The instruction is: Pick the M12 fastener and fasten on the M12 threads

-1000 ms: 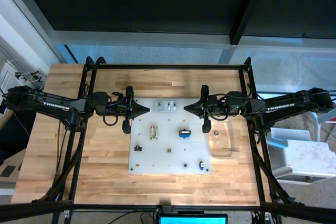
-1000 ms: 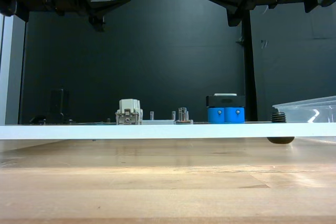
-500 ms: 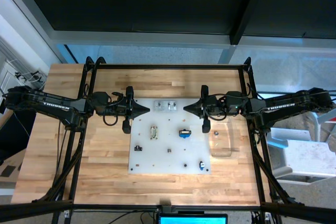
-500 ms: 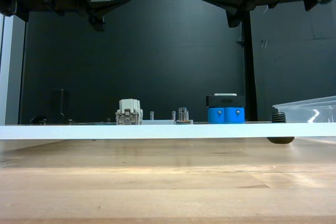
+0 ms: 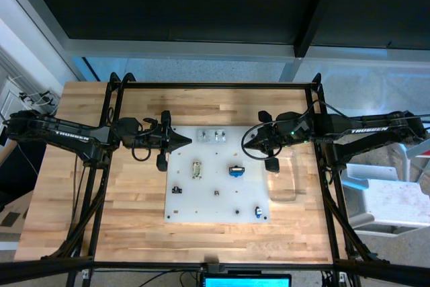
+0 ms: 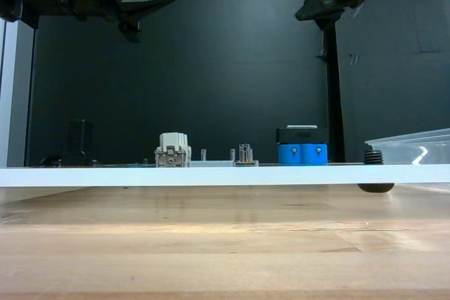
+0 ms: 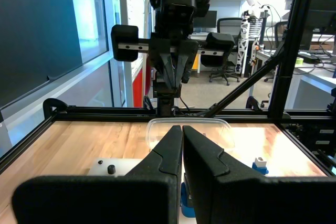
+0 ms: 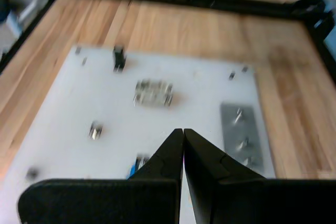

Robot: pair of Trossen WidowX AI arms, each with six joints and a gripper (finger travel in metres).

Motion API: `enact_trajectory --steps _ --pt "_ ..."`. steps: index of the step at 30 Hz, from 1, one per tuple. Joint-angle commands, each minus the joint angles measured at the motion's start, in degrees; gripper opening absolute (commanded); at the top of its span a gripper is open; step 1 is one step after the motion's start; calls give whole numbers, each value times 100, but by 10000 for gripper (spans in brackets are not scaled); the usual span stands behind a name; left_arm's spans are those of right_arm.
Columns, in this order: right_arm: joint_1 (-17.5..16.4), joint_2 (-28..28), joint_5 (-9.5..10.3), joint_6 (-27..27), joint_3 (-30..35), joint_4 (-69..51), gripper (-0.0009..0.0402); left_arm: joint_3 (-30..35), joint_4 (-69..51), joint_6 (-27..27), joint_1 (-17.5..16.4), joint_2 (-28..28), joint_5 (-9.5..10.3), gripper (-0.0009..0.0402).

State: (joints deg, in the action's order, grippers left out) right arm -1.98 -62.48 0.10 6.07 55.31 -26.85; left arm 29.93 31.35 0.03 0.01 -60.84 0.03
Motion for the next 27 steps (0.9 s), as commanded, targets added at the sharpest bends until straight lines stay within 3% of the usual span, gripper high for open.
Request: enact_trajectory --steps 1,11,27 --pt "-11 0 105 219 302 -776 0 2 2 0 0 -2 -2 0" --pt "-20 -109 149 710 870 -2640 0 2 0 0 0 -2 0 0" --pt "-157 -942 260 2549 1058 -4400 0 2 2 0 -2 -2 0 0"
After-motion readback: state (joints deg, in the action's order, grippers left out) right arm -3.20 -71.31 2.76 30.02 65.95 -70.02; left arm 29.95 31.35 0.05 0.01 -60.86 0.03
